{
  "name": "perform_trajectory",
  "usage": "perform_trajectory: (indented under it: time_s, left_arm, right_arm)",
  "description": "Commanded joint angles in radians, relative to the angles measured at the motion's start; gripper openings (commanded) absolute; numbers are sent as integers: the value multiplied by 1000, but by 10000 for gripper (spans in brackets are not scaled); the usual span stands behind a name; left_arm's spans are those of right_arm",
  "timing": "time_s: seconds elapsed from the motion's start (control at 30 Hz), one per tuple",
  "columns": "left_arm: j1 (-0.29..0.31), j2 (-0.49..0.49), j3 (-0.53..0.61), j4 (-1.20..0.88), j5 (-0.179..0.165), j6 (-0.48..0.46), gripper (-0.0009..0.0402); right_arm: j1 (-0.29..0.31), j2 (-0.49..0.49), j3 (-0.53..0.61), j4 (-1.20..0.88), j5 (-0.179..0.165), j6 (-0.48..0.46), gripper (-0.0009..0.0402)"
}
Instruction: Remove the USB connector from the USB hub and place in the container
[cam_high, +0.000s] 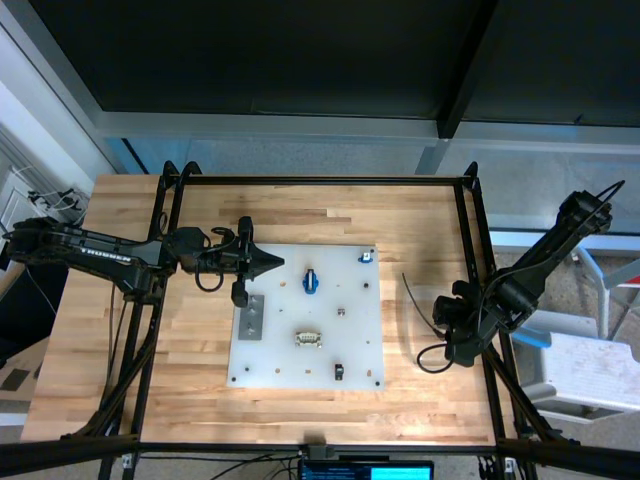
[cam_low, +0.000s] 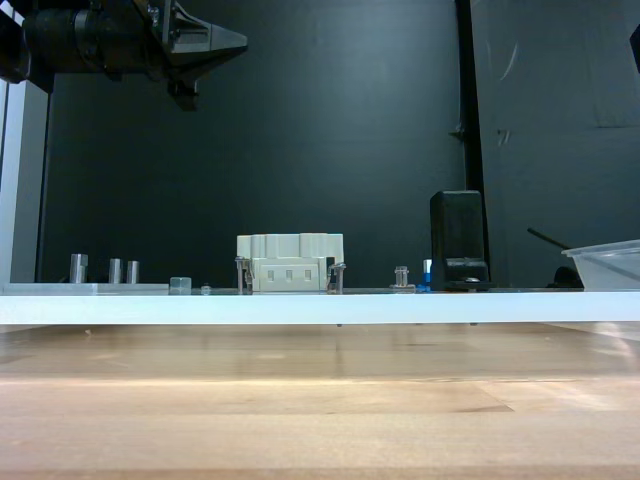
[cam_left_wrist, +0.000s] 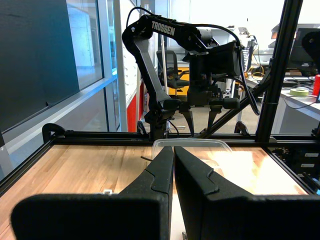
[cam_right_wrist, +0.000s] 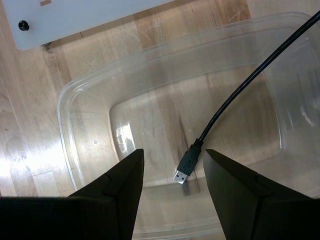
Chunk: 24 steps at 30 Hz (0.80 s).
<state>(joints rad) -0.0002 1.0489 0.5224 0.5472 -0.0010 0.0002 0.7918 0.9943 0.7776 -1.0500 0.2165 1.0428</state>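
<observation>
1. The right pincer (cam_right_wrist: 172, 156) hangs directly over the container (cam_right_wrist: 75, 100). Its two fingers are spread wide and hold nothing.
2. Straight below the gap between those fingers lies the USB connector (cam_right_wrist: 186, 167), inside the container and clear of both fingers. The plug appears to rest on the tray's floor. Its long axis is slanted: the thin cable runs away from the plug, past one finger, toward the container's rim.
3. Further out from this pincer, toward the other arm, sits the white board (cam_high: 300, 300) on the table (cam_high: 150, 350). The USB hub (cam_high: 340, 372) is a tiny black block near the board's near edge, well apart from the container, with no cable in it. By this layout the task looks as good as finished.
4. The likely next move is a plain lift. There is open room above, and the low tray walls stand to either side of the fingers. The one risk is the floppy cable catching a finger on the way up.
5. The left pincer (cam_left_wrist: 173, 152) is closed and empty. It is held high over the board's far-left part, far from the container, so the right arm is much the nearer.
</observation>
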Motion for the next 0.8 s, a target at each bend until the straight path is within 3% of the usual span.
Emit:
perform_trajectory:
  time_s: [0.03,0.8]
  left_arm:
    - [0,0,0,0,0,0,1]
    - [0,0,0,0,0,0,1]
  right_arm:
    - [0,0,0,0,0,1,165]
    - [0,0,0,0,0,8,165]
